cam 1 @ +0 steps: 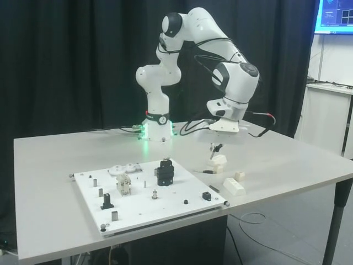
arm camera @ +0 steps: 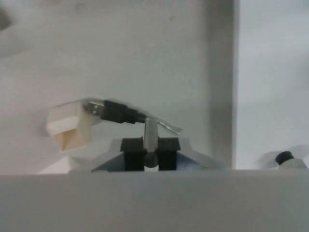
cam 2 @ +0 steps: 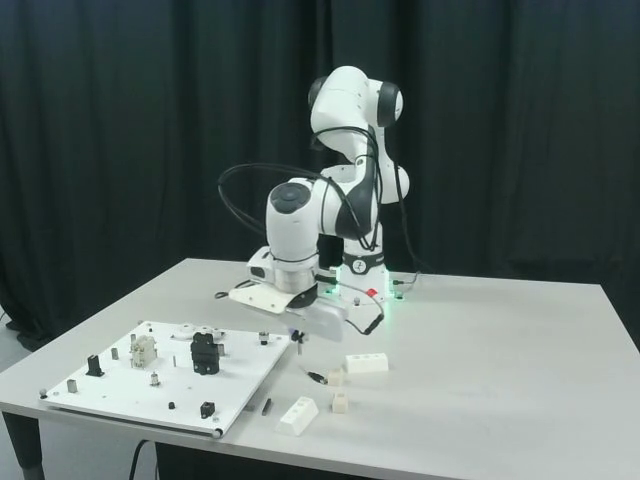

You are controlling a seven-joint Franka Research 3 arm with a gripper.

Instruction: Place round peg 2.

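Note:
In the wrist view my gripper (arm camera: pixel 150 154) is shut on a thin grey round peg (arm camera: pixel 151 134), which stands upright between the two black fingers (arm camera: pixel 131 153). From the first room view, the gripper (cam 1: pixel 215 148) hangs a little above the table, just right of the white assembly board (cam 1: pixel 165 212). It is close over a small white block (cam 1: pixel 218 163). The second room view places the gripper (cam 2: pixel 297 340) off the near right corner of the board (cam 2: pixel 235 400). Several small fixtures and holes sit on the board.
A white open block (arm camera: pixel 70 126) with a black plug (arm camera: pixel 116 112) and its cable lies below the gripper. More white blocks (cam 2: pixel 366 362) (cam 2: pixel 298 415) (cam 2: pixel 340 402) lie on the grey table beside the board. A black fixture (cam 1: pixel 165 173) stands mid-board. The board's edge (arm camera: pixel 270 82) shows in the wrist view.

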